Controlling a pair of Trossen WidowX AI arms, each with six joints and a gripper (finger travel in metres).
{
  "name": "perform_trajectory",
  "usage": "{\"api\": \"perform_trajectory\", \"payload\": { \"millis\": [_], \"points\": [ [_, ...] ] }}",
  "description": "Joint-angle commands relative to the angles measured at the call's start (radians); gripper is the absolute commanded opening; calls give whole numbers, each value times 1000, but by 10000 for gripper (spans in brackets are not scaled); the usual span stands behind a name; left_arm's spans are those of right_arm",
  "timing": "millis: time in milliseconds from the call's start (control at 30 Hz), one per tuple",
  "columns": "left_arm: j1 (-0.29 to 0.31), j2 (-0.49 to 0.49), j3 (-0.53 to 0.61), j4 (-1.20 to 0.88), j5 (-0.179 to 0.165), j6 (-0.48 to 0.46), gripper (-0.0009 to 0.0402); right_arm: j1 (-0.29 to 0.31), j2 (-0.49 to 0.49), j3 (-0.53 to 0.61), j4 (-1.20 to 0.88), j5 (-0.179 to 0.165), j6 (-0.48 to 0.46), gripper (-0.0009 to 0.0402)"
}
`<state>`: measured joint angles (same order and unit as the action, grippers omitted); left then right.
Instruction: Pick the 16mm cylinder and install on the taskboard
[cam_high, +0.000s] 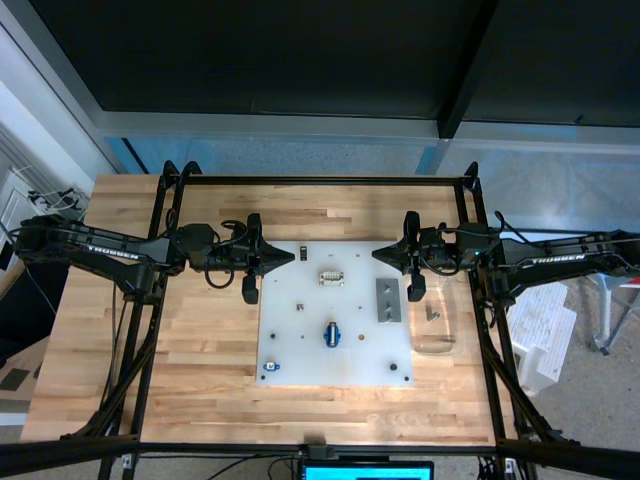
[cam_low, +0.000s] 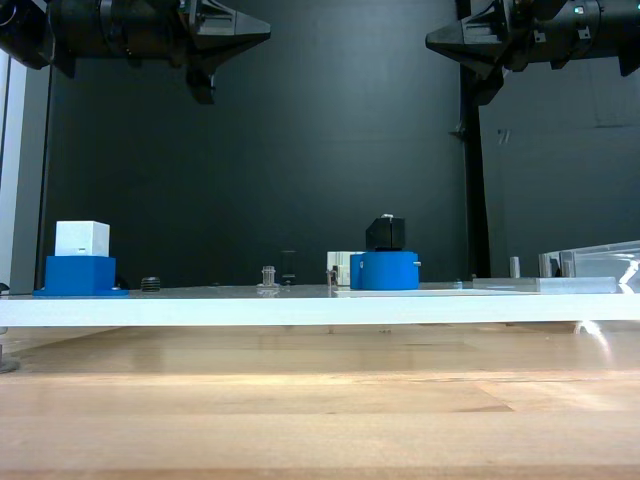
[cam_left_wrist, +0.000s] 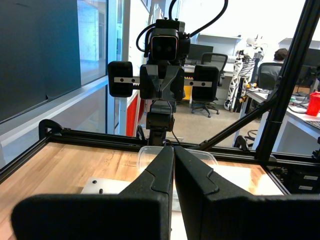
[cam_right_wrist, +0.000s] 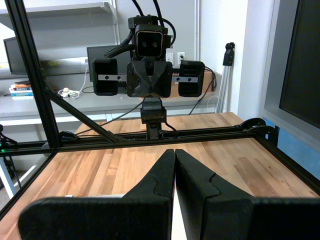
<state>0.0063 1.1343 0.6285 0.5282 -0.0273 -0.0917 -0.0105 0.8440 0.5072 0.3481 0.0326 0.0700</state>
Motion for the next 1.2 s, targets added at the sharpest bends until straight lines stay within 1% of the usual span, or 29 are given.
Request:
{"api": "perform_trajectory", "payload": {
  "millis": [33,167,233,367,433,500,567,667,767,900,1100,1200],
  "points": [
    [0,0,0,1,0,0,0,0,0,0,-2,1,0,0],
    [0,0,0,0,0,0,0,0,0,2,-12,2,0,0],
    [0,0,0,1,0,0,0,1,-1,22,-77,1,0,0],
    [0,0,0,0,0,0,0,2,-1,97,-324,-2,0,0],
    [0,0,0,1,0,0,0,4,-1,137,-447,-15,4,0],
    [0,0,0,1,0,0,0,6,-1,179,-579,-30,38,0],
    [0,0,0,0,0,0,0,9,0,219,-709,-30,63,0],
    [0,0,0,1,0,0,0,18,0,270,-893,-29,70,0],
    [0,0,0,0,0,0,0,35,0,310,-1042,-29,71,0],
    [0,0,0,1,0,0,0,54,0,349,-1188,-30,92,0],
    [0,0,0,0,0,0,0,108,0,365,-1311,-26,139,0],
    [0,0,0,1,0,0,0,139,0,365,-1365,-26,181,0]
  ]
}}
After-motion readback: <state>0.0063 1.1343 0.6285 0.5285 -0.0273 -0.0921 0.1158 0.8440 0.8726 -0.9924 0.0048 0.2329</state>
